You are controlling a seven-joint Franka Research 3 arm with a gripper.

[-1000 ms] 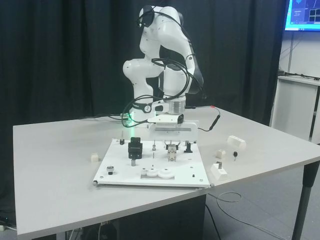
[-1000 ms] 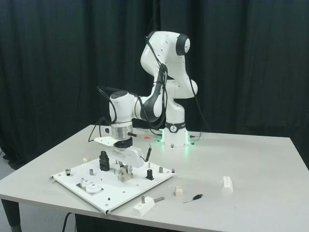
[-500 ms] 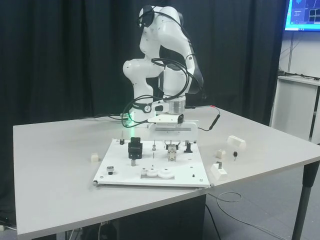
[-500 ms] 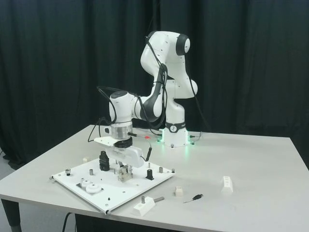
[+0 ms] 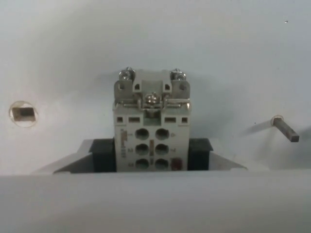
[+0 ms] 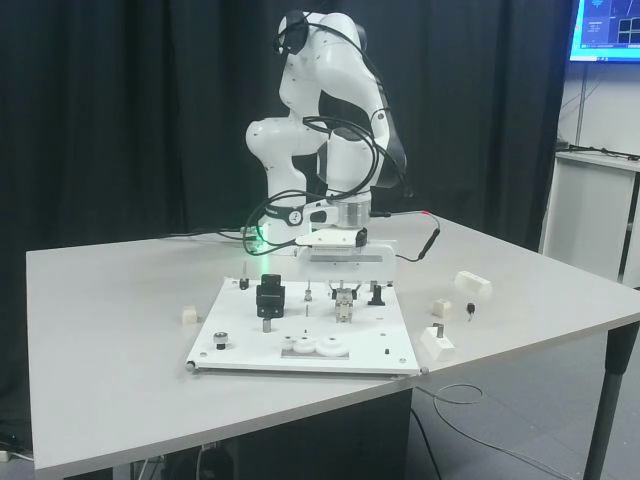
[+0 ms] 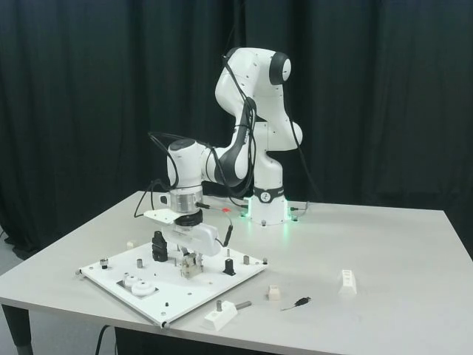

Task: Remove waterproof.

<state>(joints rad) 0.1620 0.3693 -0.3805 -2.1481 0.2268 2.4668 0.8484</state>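
Currently tool (image 6: 346,297) low over waterproof connector (image 5: 150,130) on white board (image 6: 240,330), grip unreadable.

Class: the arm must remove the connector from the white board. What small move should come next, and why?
Probably a straight lift. The gripper sits low over the connector, its black fingers flanking the connector's sides, which stands on the board.

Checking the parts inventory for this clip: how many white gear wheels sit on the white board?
3. The gear wheels lie in a row touching each other along the board's front edge: one, a second, a third. Others may be hidden behind the gripper.
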